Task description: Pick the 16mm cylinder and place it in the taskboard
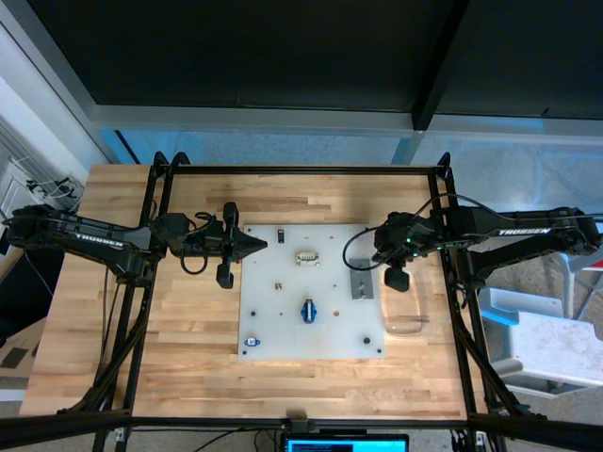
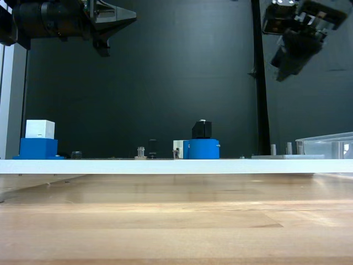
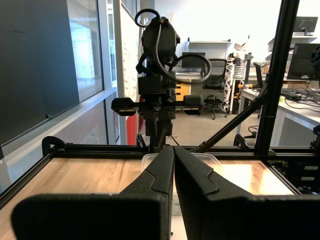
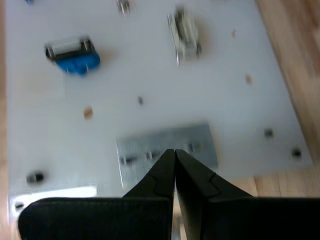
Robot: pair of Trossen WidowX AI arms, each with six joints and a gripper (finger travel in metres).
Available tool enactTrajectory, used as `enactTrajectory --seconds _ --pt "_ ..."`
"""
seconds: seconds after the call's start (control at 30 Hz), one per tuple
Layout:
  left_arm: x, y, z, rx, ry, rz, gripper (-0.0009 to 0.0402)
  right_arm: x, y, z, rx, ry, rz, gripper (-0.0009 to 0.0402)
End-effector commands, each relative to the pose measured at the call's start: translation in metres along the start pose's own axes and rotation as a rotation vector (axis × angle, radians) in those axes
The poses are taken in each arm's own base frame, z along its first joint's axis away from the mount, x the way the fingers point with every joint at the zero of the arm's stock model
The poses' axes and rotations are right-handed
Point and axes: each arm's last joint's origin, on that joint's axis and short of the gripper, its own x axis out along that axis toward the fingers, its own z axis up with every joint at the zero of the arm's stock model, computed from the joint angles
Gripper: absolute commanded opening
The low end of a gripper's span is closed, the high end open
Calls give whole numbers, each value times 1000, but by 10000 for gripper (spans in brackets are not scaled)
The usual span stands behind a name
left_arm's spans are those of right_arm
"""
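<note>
The taskboard [image 1: 283,315] lies flat at the table's middle, a white plate with small holes, a grey metal plate [image 1: 363,283] and a blue part [image 1: 308,311]. I cannot pick out the 16mm cylinder in any view. My left gripper [image 1: 262,244] hovers high over the board's left edge, pointing right, shut with nothing in it. My right gripper [image 1: 398,281] hangs high above the board's right edge, beside the metal plate [image 4: 167,145], shut and empty. In the right wrist view its closed fingertips [image 4: 174,152] point down at the taskboard [image 4: 150,65].
A clear plastic tray [image 1: 415,315] sits just right of the board, also seen low at the right [image 2: 325,144]. A blue block with a white top [image 2: 38,141] stands at the board's near left corner. Black frame rails ring the wooden table [image 1: 188,377].
</note>
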Motion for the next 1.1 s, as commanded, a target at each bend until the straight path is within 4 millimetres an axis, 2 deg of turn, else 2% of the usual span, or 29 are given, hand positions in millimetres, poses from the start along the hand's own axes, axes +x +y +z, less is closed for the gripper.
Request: enactTrajectory --seconds 0.03,0.4,0.67,1.1 --pt "0 0 0 0 0 0 0 -2 -1 -6 12 71 -13 0" --pt "0 0 0 0 0 0 0 -5 -3 -23 44 247 -50 0" --pt "0 0 0 0 0 0 0 -7 -3 -32 145 340 -81 0" --pt "0 0 0 0 0 0 0 -1 -2 -32 221 365 -105 0"
